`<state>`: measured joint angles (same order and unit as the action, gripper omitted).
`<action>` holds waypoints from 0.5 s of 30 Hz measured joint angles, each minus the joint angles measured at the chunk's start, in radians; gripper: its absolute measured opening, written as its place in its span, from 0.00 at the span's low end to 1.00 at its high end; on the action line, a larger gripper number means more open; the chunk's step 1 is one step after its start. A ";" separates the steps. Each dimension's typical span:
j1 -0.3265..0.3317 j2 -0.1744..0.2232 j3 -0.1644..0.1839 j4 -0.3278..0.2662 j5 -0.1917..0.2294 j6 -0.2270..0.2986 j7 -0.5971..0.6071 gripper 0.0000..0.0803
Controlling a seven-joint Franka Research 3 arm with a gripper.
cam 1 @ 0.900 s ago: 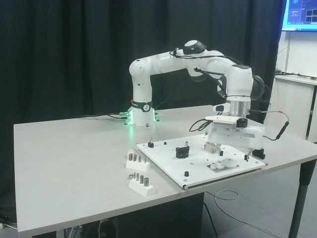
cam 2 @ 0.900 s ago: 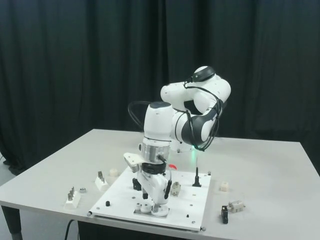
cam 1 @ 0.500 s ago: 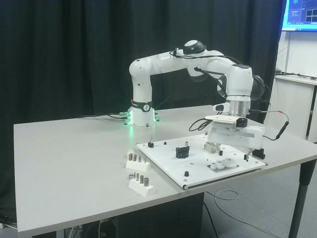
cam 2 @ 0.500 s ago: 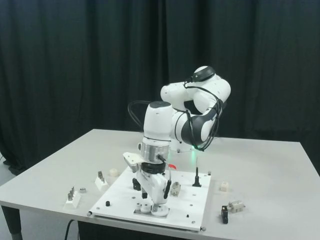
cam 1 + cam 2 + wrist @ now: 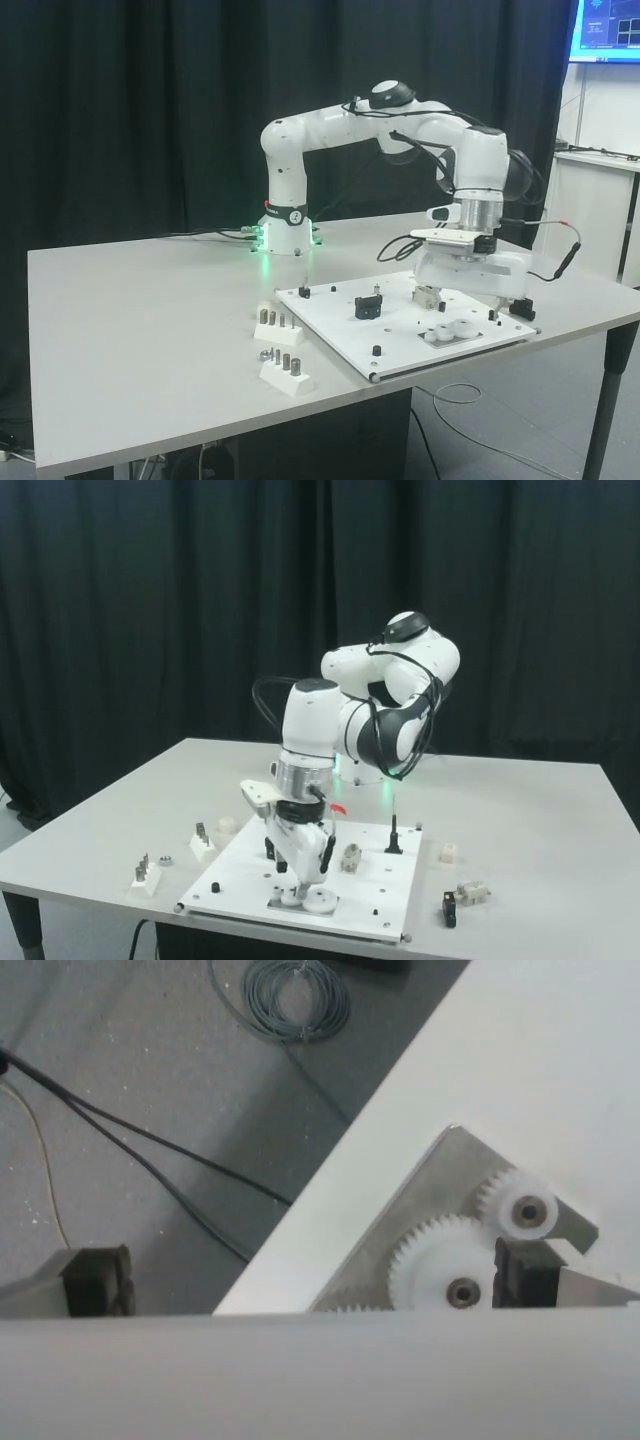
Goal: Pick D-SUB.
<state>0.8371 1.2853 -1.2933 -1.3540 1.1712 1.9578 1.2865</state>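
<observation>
The white arm's gripper hangs over the near edge of the flat white board on the grey table, above two toothed white plastic gears on a grey metal plate. I cannot tell how the jaws stand. The blocky metal D-SUB connector sits on the board just beside the gripper, which has risen since 0.9 s ago.

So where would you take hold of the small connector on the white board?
Probably across the short sides of the connector, straight down from above: it stands alone on the white board with free space around it. Its finer shape is too small to tell.
</observation>
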 joint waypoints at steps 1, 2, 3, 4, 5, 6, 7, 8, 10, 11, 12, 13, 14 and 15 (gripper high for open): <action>-0.001 0.000 -0.001 0.000 0.000 0.000 -0.003 1.00; -0.001 0.000 -0.002 0.001 0.000 0.000 -0.005 1.00; -0.002 0.000 -0.004 0.001 0.000 0.000 -0.007 1.00; -0.002 0.000 -0.005 0.001 0.000 0.000 -0.009 1.00; -0.003 0.000 -0.006 0.001 0.000 0.000 -0.012 1.00; -0.003 0.000 -0.008 0.002 0.000 0.000 -0.014 1.00; -0.004 0.000 -0.009 0.002 0.000 0.000 -0.016 1.00; -0.004 0.000 -0.010 0.002 0.000 0.000 -0.018 1.00; -0.005 0.000 -0.011 0.002 0.000 0.000 -0.021 1.00; -0.006 0.000 -0.012 0.002 0.000 0.000 -0.022 1.00; -0.006 0.000 -0.012 0.002 0.000 0.000 -0.023 1.00; -0.007 0.000 -0.013 0.002 0.000 0.000 -0.024 1.00; -0.007 0.000 -0.013 0.002 0.000 0.000 -0.026 1.00; -0.008 0.000 -0.014 0.002 0.000 0.000 -0.028 1.00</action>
<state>0.8295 1.2853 -1.3069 -1.3516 1.1712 1.9578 1.2580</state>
